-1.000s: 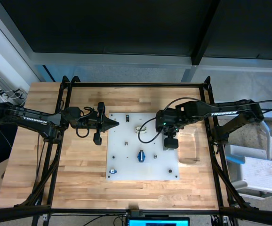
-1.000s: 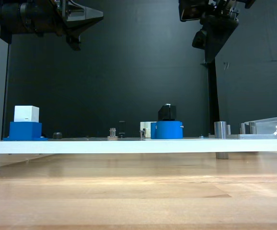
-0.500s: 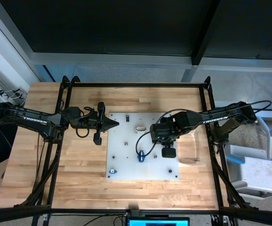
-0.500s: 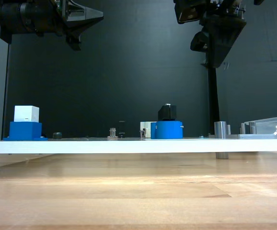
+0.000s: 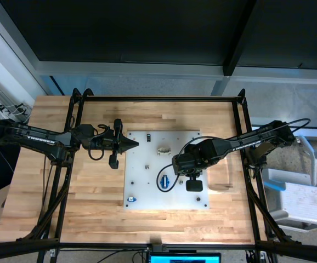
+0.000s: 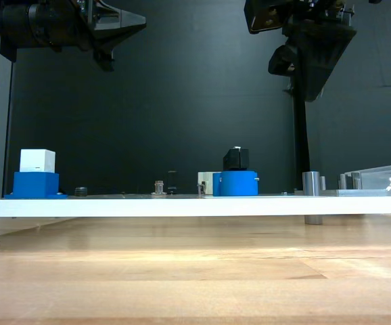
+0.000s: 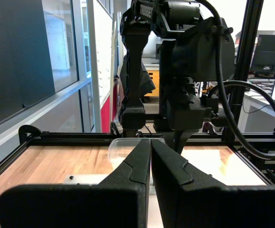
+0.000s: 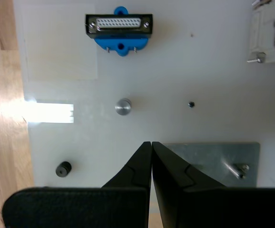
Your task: Pick the 16mm cylinder and place it in the container
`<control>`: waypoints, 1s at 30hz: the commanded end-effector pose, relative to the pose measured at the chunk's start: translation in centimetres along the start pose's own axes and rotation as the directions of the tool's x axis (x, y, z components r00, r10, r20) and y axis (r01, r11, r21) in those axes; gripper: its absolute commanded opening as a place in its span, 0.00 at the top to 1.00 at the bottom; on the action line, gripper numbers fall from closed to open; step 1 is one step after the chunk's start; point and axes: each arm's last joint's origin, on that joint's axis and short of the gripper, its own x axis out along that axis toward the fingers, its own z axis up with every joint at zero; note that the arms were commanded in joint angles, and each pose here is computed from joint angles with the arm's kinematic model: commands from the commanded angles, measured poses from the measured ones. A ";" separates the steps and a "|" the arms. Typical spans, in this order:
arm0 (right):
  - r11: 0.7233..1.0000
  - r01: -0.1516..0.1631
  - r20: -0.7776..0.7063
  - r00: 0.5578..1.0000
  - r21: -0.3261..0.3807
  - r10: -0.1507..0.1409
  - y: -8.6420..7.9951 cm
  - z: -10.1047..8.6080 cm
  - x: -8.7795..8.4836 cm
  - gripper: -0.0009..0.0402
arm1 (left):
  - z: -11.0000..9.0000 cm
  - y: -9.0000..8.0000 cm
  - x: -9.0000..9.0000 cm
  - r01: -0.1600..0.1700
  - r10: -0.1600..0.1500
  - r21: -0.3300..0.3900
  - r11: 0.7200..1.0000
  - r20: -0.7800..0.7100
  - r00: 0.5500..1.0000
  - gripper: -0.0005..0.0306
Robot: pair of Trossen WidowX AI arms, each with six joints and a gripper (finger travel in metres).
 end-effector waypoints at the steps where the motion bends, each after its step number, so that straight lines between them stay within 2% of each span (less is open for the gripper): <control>1: 1.000 0.005 -0.008 1.000 -0.011 -0.006 0.5 0.1 0.6 0.98 | 0.0 0.0 0.0 0.000 0.000 0.000 1.000 0.000 1.000 0.98; 4: 1.000 0.023 -0.001 1.000 -0.021 -0.023 0.9 0.2 0.9 0.93 | 0.0 0.0 0.0 0.000 0.000 0.000 1.000 0.001 1.000 0.98; 8: 0.999 0.039 0.004 0.999 -0.003 -0.039 1.1 0.6 1.7 0.83 | 0.0 0.0 0.0 0.000 0.000 0.000 1.000 0.001 1.000 0.98; 17: 0.999 0.042 -0.004 0.999 -0.015 -0.042 1.6 1.0 2.9 0.63 | 0.0 0.0 0.0 0.000 0.000 0.000 1.000 0.002 1.000 0.98; 26: 0.998 0.054 -0.051 0.997 -0.028 -0.055 2.1 1.4 5.2 0.56 | 0.0 0.0 0.0 0.000 0.000 0.000 1.000 0.002 1.000 0.98; 30: 0.998 0.049 -0.041 0.998 -0.033 -0.051 2.4 1.3 5.4 0.55 | 0.0 0.0 0.0 0.000 0.000 0.000 1.000 0.001 1.000 0.98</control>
